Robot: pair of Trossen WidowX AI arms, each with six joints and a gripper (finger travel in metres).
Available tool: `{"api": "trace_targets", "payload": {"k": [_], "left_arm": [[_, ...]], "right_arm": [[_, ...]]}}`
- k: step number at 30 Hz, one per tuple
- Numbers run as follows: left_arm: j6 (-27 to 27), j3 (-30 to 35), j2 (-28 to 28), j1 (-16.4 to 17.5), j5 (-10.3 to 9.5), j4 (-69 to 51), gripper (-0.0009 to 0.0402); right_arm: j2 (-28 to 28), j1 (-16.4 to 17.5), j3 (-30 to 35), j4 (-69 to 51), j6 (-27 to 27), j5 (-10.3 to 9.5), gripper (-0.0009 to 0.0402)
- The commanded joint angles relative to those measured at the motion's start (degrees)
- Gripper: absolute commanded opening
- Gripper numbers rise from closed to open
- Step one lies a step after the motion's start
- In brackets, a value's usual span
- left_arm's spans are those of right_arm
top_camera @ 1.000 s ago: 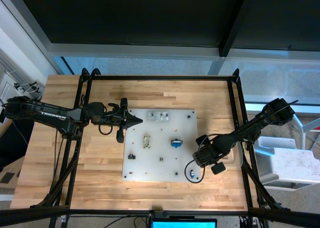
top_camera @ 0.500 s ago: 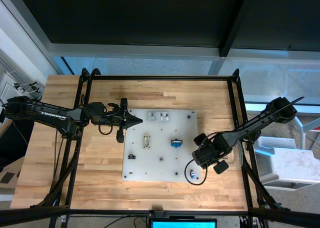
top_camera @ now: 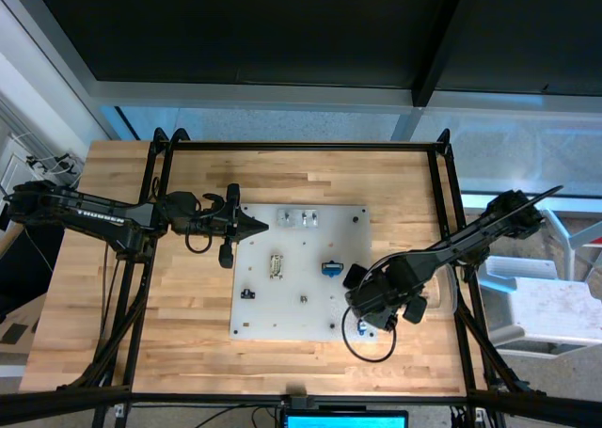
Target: Pick the M12 fastener and fasten on the M12 threads
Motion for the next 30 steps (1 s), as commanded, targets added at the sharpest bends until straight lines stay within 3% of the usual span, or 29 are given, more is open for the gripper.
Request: {"api": "trace_targets", "payload": {"k": [1,16,30], "left_arm": [[0.0,0.0,0.0,0.0,0.02,0.0,0.0],[0.0,0.0,0.0,0.0,0.02,0.0,0.0],[0.0,0.0,0.0,0.0,0.02,0.0,0.0]], "right_arm": [[3.3,0.0,3.9,-0.9,-4.3,0.02,0.002],[16.6,0.0,17.7,-0.7,-14.3,0.04,0.002],[22.8,0.0,21.1,2.8,-17.6,0.44,0.002]]}}
